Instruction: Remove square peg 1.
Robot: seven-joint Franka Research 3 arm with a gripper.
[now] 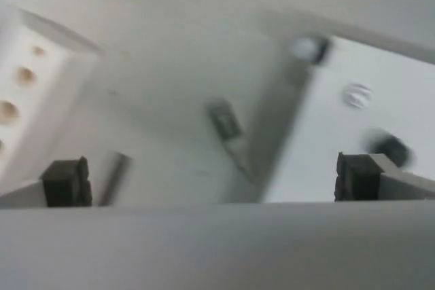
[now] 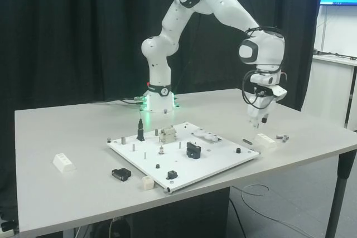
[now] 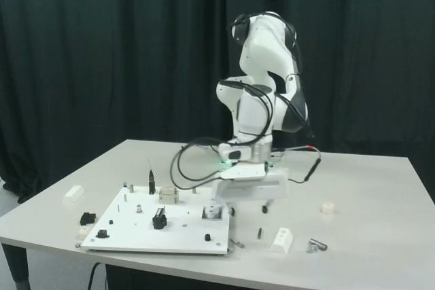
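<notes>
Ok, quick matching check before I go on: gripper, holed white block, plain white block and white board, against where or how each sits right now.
Things:
1. gripper
2. holed white block
3. plain white block
4. white board

States:
A. flat on the middle of the grey table
B. open, holding nothing, above the table
C. on the table near the gripper, just off the board
D. alone on the table, on the board's far side from the gripper

Pairs: 1-B, 2-C, 3-D, 4-A
</notes>
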